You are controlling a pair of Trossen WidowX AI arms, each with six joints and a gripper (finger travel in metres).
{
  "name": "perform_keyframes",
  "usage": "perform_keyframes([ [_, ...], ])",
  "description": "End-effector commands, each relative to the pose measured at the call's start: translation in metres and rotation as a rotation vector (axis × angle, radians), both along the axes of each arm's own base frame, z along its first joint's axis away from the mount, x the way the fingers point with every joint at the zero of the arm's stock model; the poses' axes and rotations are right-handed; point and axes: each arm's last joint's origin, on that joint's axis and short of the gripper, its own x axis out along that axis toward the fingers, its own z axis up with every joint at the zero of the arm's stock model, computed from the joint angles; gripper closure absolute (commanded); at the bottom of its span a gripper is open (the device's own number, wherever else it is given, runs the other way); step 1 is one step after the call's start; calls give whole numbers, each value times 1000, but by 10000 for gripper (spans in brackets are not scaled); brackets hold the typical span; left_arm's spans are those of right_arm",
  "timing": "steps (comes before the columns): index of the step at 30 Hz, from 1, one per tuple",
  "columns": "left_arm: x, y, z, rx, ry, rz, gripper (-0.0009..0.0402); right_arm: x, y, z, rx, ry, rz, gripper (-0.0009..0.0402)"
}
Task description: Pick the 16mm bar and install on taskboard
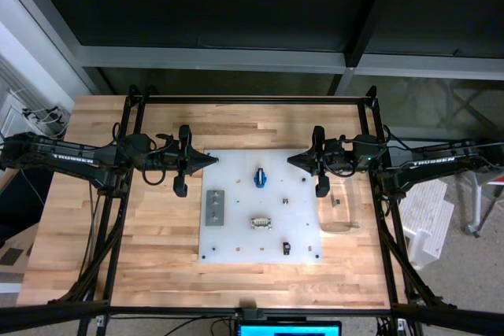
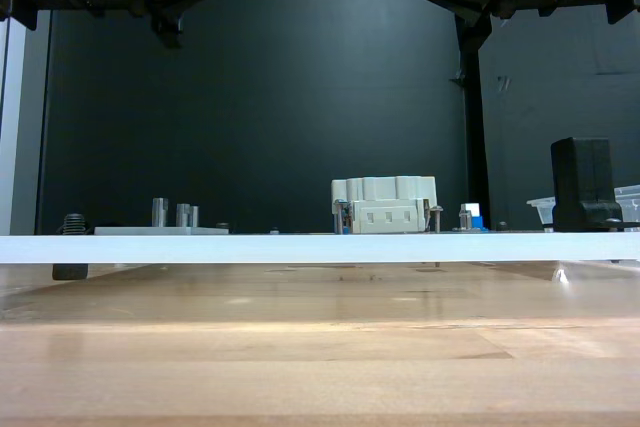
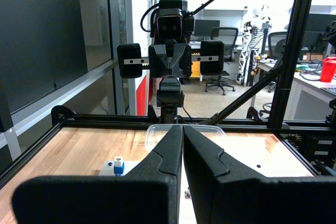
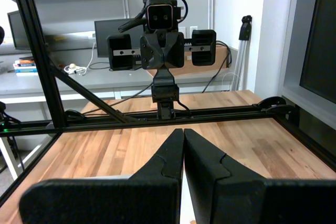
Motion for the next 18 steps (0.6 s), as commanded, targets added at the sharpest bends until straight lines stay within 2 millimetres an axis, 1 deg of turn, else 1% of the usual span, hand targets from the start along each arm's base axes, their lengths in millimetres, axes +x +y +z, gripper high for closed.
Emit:
perform_keyframes([
  [1,0,0,0,0,0,0,393,1,-1,-1,3,73,-34,393],
  [10,0,0,0,0,-1,0,393,-1,0,15,37,364,-40,393],
  [18,0,0,0,0,-1,0,393,-4,0,17,56,755,-39,393],
])
